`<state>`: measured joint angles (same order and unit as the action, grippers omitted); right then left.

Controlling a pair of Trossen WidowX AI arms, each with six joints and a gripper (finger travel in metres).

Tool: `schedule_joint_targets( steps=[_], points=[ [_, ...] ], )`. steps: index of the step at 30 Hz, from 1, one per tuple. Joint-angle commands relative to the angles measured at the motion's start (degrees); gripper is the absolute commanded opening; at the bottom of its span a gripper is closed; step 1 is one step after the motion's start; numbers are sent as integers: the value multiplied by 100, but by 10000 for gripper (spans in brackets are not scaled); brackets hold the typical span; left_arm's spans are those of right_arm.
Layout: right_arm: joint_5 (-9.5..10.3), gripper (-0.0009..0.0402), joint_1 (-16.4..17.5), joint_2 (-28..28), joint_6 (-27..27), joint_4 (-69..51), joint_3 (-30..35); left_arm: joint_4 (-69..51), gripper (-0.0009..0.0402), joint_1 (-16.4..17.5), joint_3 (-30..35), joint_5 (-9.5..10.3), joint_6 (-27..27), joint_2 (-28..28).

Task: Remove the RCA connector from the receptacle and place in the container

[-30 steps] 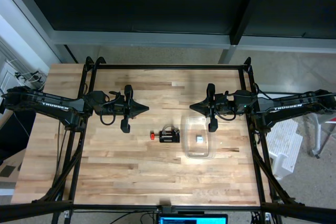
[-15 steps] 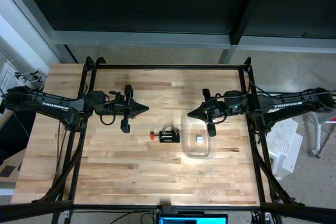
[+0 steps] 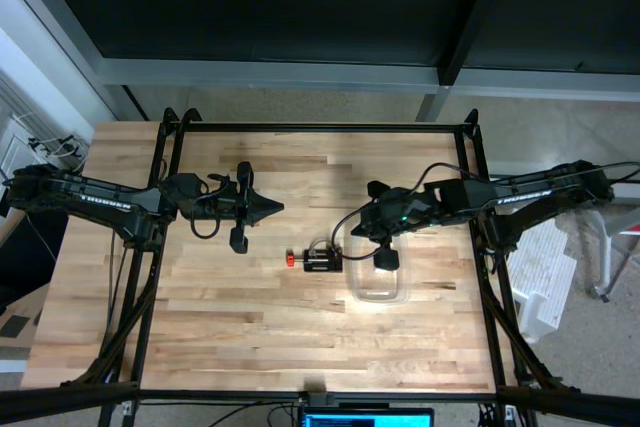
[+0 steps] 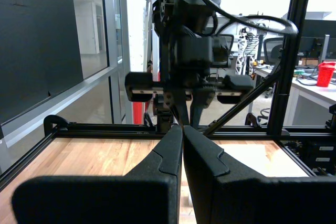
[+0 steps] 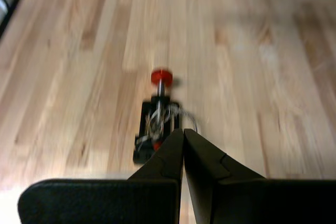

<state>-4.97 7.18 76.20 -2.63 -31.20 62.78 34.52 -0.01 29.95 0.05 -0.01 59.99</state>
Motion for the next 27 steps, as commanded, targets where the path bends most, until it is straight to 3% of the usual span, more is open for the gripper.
schedule_joint_targets(
  steps=[1,8,20,27],
  points=[
    [2,0,59,319,-2,-476,304,2,0,0,0,-2,0,2],
    [-2,17,98,955,-151,-901,787,2,0,2,0,-2,0,2],
    [-4,144,138,1797,-323,-1058,1300,2,0,0,0,-2,0,2],
    [-4,184,164,2168,-437,-1058,1416,2,0,0,0,-2,0,2]
  ],
)
